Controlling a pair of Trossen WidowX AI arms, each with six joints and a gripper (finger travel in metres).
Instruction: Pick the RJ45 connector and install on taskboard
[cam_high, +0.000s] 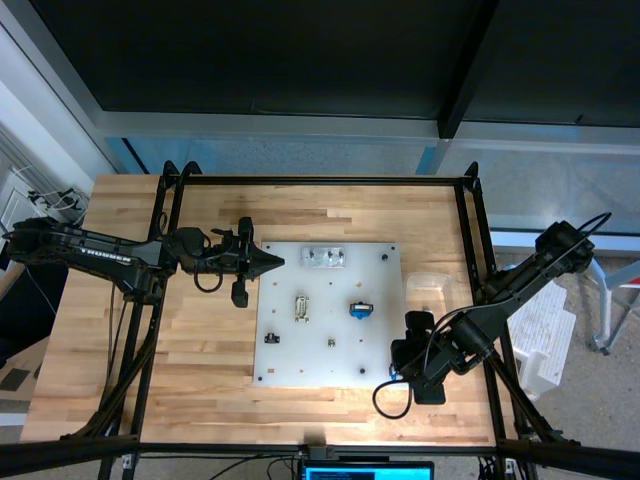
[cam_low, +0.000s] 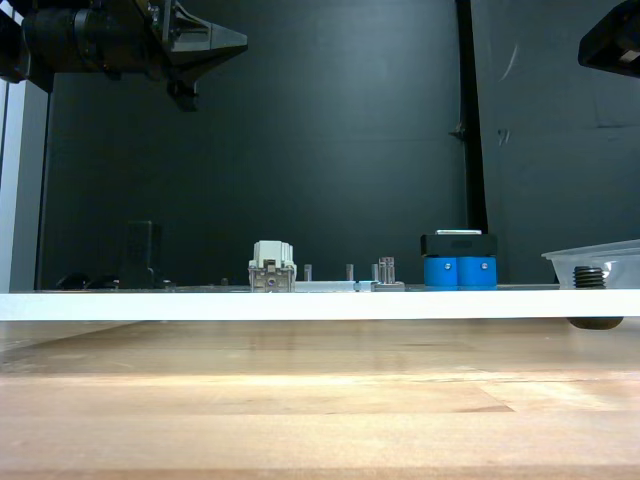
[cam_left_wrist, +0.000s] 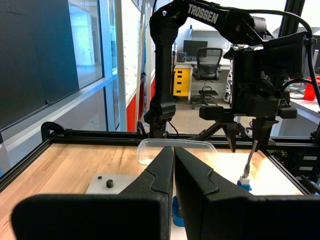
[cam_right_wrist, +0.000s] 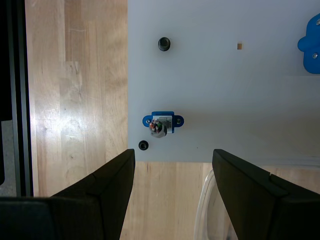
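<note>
RJ45 connector sits in the blue socket at the taskboard's near-right corner, can't tell if it's clicked home, so the right gripper, fingers spread just above, could snag its leaning stub and yank it loose; left gripper hangs pinched shut over the board's left edge.

A wooden table stands inside a black metal frame. A clear plastic tray rests on the wood near the right-hand rail. A lit screen sits at the near edge. Farther off in the room stand an office chair and a yellow cabinet.
</note>
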